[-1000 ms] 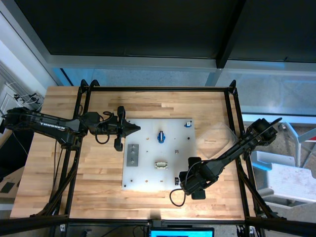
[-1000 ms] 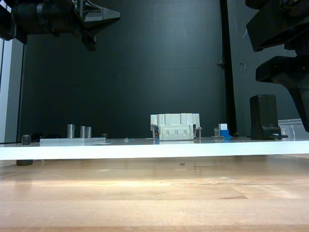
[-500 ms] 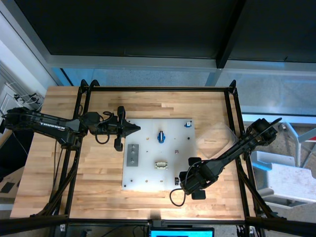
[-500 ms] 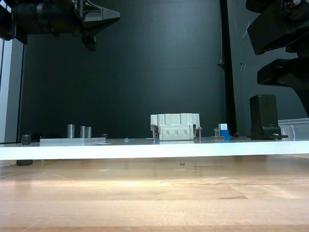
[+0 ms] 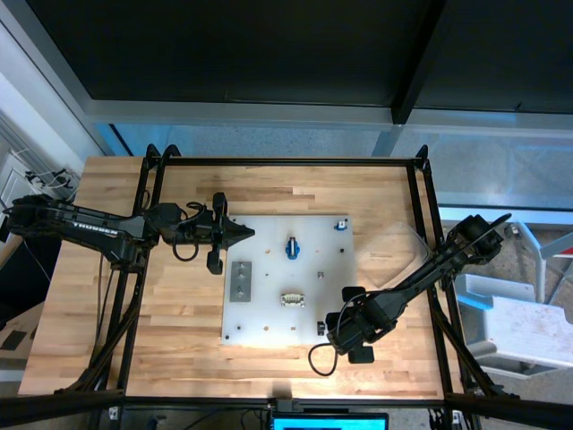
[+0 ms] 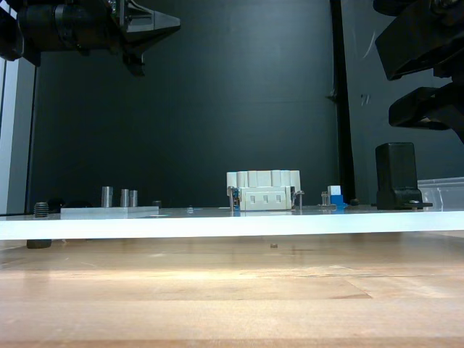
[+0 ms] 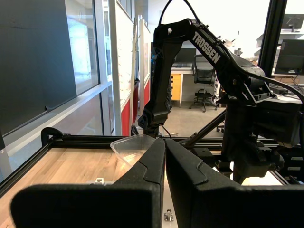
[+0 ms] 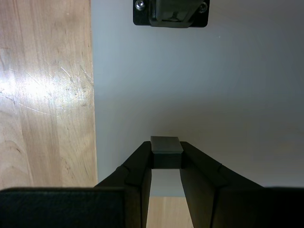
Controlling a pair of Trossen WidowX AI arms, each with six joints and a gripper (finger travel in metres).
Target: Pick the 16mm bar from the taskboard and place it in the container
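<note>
My right gripper [image 8: 166, 153] is shut on the 16mm bar [image 8: 166, 145], a small grey metal piece pinched between its fingertips. It hangs above the front right corner of the white taskboard [image 8: 228, 95], seen from above as the right gripper [image 5: 335, 330] over the taskboard [image 5: 269, 300]. The clear container [image 5: 390, 256] lies right of the board, apart from both grippers. My left gripper [image 5: 243, 233] is shut with nothing in it and hovers high over the board's far left corner. The low view has the left gripper [image 6: 165, 27] and the right gripper [image 6: 428, 72] well above the board.
On the board stand a grey metal block [image 5: 240, 279] with pegs [image 6: 106, 196], a blue knob [image 5: 292, 247], a white connector [image 6: 262, 191] and a small black block [image 8: 171, 11]. Bare wood table [image 8: 42, 95] lies beside the board. A black frame [image 5: 286, 162] rings the table.
The right gripper has risen a little above the board and shifted slightly toward the near edge, with the bar still in it. The left arm has not moved.
</note>
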